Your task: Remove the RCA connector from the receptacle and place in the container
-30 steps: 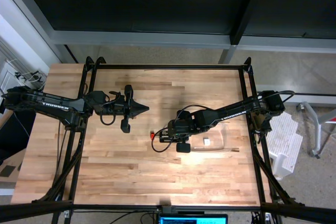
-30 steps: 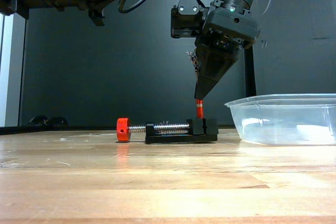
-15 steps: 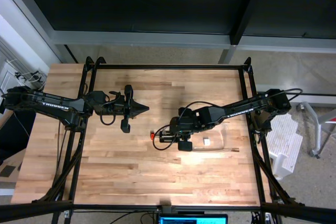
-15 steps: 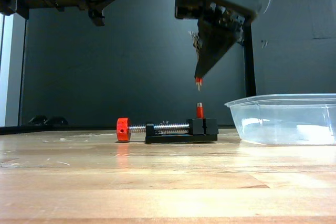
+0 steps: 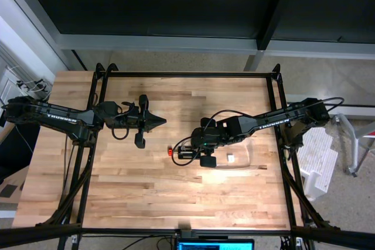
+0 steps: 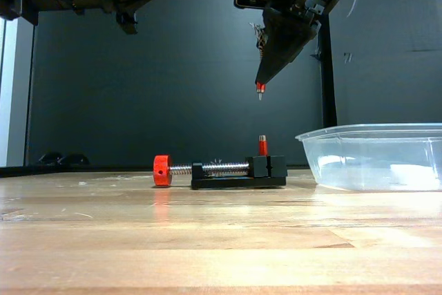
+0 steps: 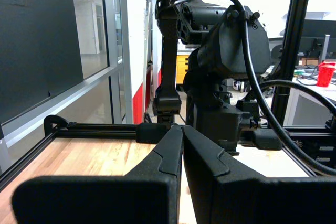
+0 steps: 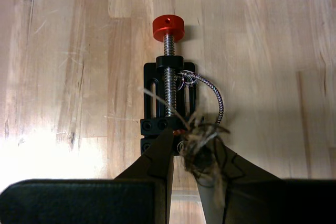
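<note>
High view: left gripper [image 5: 159, 122] out over the left half of the light wooden table [image 5: 135, 197], well apart from the work. Right gripper [image 5: 198, 146] near table centre, above the small black blocky fixture with a red-orange knob [image 5: 180, 153]. Shallow clear plastic tray [image 5: 249, 155] just right of the fixture, small white rectangular chip [image 5: 231, 158] inside. Low view: right gripper [image 6: 260, 85] hanging well above the fixture [image 6: 238, 170], fingertips pinched tight on the tiny slim red plug [image 6: 260, 90]. Plug clear of the fixture, left of the tray [image 6: 373, 160], not over it. Short red upright post [image 6: 262, 145] standing on the fixture's right end. Left wrist view: left fingers [image 7: 168, 153] pressed together, nothing between. Right wrist view: fingers [image 8: 157, 161] narrowed to a slim gap around a frayed tangle [image 8: 202, 142]; plug itself not discernible. Silvery braided wire loop [image 8: 217, 100] running from the fixture [image 8: 168, 106] to the tangle.
</note>
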Available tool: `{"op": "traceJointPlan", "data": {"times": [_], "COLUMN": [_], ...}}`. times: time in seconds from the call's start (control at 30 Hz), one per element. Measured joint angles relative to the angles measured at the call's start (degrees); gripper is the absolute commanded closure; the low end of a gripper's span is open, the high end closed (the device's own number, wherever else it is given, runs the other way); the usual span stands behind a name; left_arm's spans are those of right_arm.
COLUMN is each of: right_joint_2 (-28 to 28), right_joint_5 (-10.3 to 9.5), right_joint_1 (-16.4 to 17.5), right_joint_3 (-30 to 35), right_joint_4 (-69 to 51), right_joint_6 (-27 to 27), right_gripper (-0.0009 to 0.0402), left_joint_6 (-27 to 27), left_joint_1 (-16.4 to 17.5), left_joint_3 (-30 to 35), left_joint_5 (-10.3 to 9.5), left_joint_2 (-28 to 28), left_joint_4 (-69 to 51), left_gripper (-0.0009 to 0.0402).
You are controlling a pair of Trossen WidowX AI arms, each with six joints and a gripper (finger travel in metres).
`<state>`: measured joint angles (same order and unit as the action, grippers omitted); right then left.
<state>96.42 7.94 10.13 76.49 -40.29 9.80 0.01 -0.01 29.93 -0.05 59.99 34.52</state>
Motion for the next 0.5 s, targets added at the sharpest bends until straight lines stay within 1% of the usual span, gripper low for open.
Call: {"op": "traceJointPlan", "data": {"times": [0.2,0.5], "right_joint_2": [-3.4,-12.1], "right_joint_5": [-0.02,-0.02], "right_joint_1": [0.5,1.6], "right_joint_3": [-2.5,-10.5], "right_joint_4": [0.1,0.3], "right_joint_6": [0.4,3.0], "right_gripper": [0.0389,0.0389], "left_joint_6": [0.0,0.0], "left_joint_1": [0.0,0.0], "left_joint_3": [0.0,0.0], "left_joint_5": [0.0,0.0], "left_joint_2": [0.0,0.0], "left_joint_4": [0.0,0.0], "left_gripper": [0.0393,0.0393]}}
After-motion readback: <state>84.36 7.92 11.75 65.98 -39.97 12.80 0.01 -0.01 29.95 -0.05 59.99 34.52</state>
